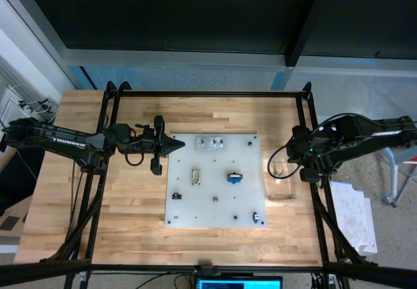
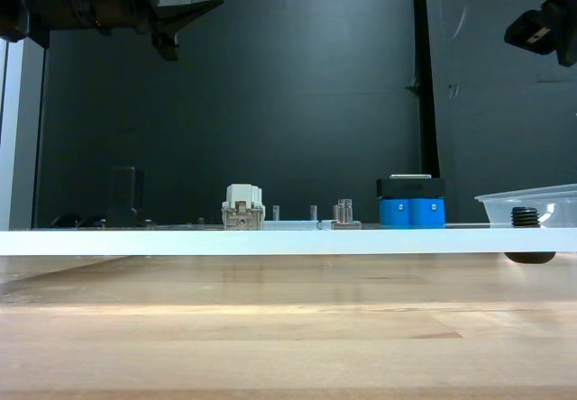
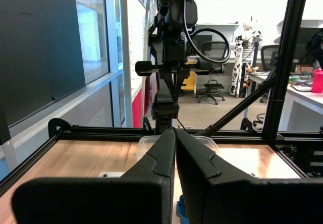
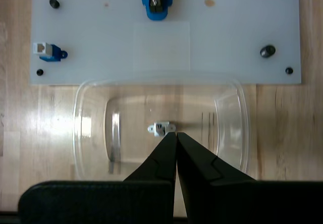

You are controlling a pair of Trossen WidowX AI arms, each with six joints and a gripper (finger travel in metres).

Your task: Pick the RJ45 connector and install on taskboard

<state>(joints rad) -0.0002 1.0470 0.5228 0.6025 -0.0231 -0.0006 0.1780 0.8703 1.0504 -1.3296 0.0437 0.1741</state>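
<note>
The RJ45 connector (image 4: 161, 128), a tiny whitish-clear plug, lies on the floor of a clear plastic tray (image 4: 81, 133) just off the right edge of the white taskboard (image 1: 215, 201). My right gripper (image 4: 175, 133) hangs high over that tray, pointing down. Its fingers are shut on nothing, and their tips line up just beside the plug. My left gripper (image 1: 177, 146) is held high over the board's left edge, pointing right, fingers (image 3: 166, 148) pressed together and empty. In the low view the left gripper (image 2: 212, 2) is far above the board.
On the taskboard stand a beige socket (image 1: 195, 176), a blue block (image 1: 233, 178), silver fittings (image 1: 212, 144) and a small blue jack (image 4: 48, 51). The tray (image 1: 285, 194) rests on bare wood. A black frame (image 1: 208, 94) rings the table.
</note>
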